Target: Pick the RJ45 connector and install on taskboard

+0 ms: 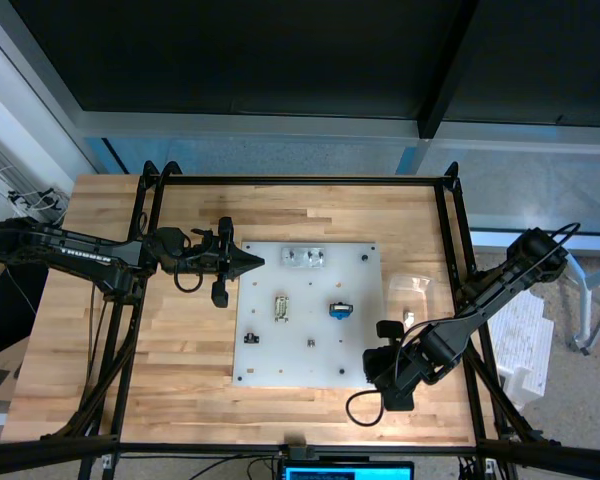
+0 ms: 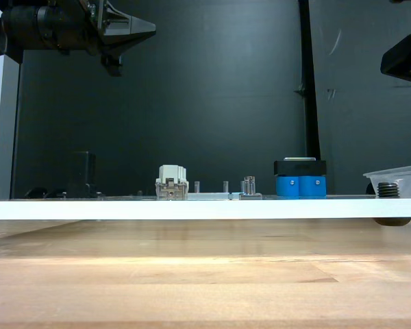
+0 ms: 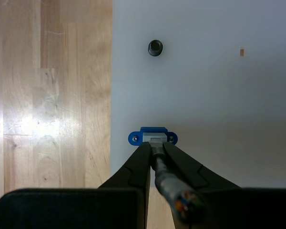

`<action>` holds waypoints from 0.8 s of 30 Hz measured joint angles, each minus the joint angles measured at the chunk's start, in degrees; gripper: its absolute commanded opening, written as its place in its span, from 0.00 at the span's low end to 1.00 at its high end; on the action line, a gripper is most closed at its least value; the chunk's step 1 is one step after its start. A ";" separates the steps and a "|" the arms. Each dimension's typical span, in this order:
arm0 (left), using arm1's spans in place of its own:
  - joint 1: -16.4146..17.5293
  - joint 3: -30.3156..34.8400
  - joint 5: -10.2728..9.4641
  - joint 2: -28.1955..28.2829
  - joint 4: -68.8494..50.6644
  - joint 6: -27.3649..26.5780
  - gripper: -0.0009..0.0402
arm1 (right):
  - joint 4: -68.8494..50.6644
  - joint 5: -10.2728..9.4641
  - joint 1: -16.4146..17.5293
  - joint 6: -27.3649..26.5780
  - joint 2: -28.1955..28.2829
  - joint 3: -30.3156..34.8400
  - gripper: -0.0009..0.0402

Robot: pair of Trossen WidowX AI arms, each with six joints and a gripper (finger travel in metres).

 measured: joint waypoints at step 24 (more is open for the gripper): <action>0.00 -0.02 -0.02 0.00 0.00 0.00 0.02 | 1.57 0.22 0.02 0.79 0.31 -1.73 0.06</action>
